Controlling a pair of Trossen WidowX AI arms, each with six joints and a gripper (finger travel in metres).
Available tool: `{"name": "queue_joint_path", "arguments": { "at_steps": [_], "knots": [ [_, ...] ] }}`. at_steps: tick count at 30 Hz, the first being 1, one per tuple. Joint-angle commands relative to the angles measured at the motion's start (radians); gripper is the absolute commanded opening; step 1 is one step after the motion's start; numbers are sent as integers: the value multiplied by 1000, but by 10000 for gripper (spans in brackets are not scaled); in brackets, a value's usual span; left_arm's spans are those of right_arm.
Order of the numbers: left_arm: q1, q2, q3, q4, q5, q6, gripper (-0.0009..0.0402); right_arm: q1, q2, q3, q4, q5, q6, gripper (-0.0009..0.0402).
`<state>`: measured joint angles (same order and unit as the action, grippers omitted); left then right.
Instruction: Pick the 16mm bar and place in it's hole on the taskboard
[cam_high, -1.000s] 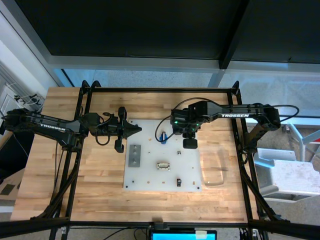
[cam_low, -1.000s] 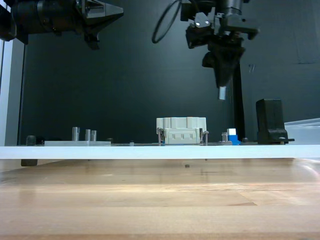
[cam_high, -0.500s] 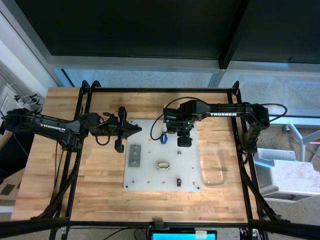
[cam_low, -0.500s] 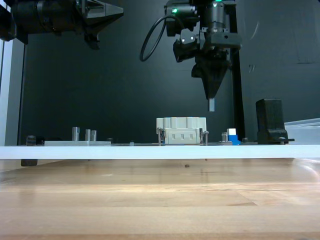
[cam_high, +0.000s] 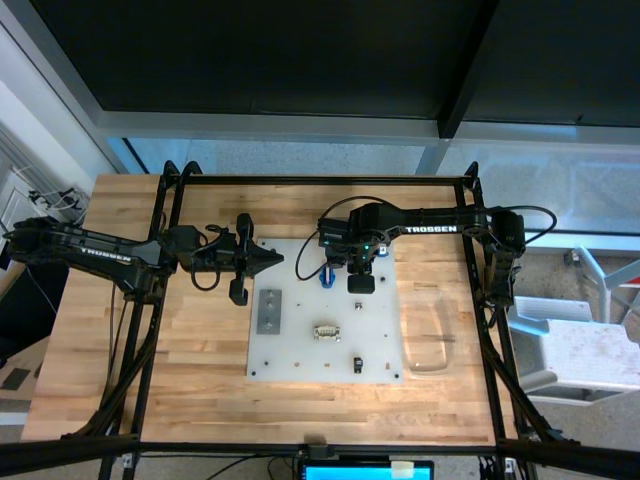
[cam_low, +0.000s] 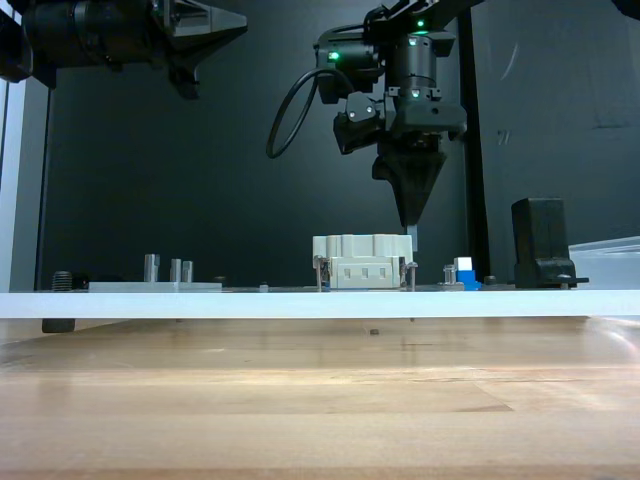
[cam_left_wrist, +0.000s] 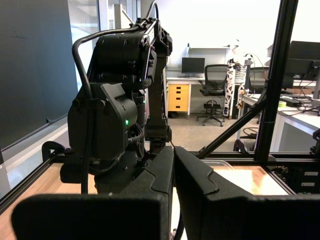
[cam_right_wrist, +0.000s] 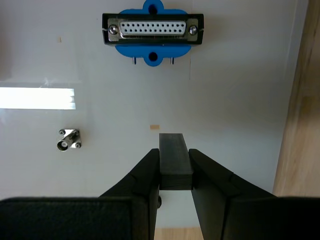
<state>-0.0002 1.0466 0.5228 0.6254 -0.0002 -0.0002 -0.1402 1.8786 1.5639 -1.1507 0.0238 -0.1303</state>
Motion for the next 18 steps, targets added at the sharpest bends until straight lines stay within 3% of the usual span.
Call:
{"name": "queue_joint_path", "arguments": {
  "at_steps": [1,18],
  "knots": [
    [0,0,0,0,0,0,0,0,3,-10,5,1,-3,0],
    [0,0,0,0,0,0,0,1,36,-60,72,2,-5,0]
  ]
}}
